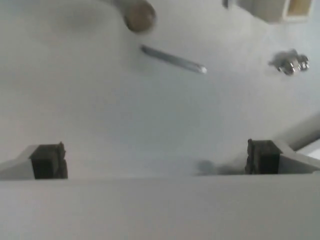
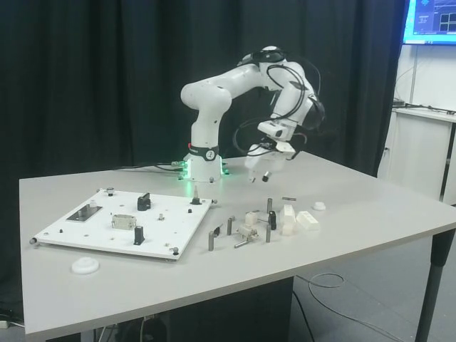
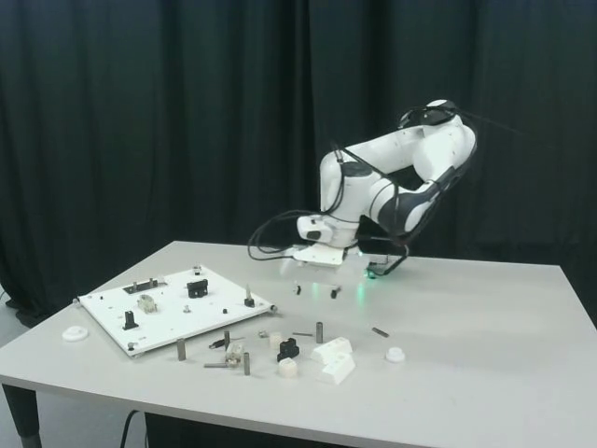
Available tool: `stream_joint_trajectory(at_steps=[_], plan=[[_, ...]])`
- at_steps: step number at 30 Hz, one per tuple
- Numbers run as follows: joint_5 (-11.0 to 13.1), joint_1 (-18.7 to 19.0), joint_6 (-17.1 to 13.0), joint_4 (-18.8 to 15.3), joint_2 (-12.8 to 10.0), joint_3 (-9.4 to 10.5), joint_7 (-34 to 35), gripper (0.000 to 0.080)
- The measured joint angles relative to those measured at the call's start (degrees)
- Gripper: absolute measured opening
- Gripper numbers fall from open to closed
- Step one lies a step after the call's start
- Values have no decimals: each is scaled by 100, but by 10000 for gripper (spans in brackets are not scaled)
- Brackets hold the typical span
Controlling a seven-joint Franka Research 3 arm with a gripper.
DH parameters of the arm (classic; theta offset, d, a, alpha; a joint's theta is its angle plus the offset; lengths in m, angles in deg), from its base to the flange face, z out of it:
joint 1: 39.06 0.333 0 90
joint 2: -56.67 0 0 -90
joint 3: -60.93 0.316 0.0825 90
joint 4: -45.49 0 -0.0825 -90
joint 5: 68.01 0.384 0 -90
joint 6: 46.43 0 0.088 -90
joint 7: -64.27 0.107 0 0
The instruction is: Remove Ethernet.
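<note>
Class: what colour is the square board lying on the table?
White, clearest in the first room view.

No readable text anywhere

The screen (image 2: 432, 21) at the upper corner of the first room view carries small marks and lines — none can be made out. The white board (image 2: 121, 224) on the grey table (image 2: 370, 214), the loose parts beside it and the white arm (image 2: 214, 96) bear no label, brand or number that can be read — the wrist view likewise offers no writing.

White board (image 2: 164, 235) on grey table (image 2: 370, 214), scattered pegs (image 2: 213, 238), white blocks (image 2: 298, 218), white disc (image 2: 85, 266)
</note>
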Motion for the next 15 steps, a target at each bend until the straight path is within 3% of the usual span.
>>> stream_joint_trajectory(at_steps=[15], plan=[[-114,-723,8,-275,-7,36,-1455,800]])
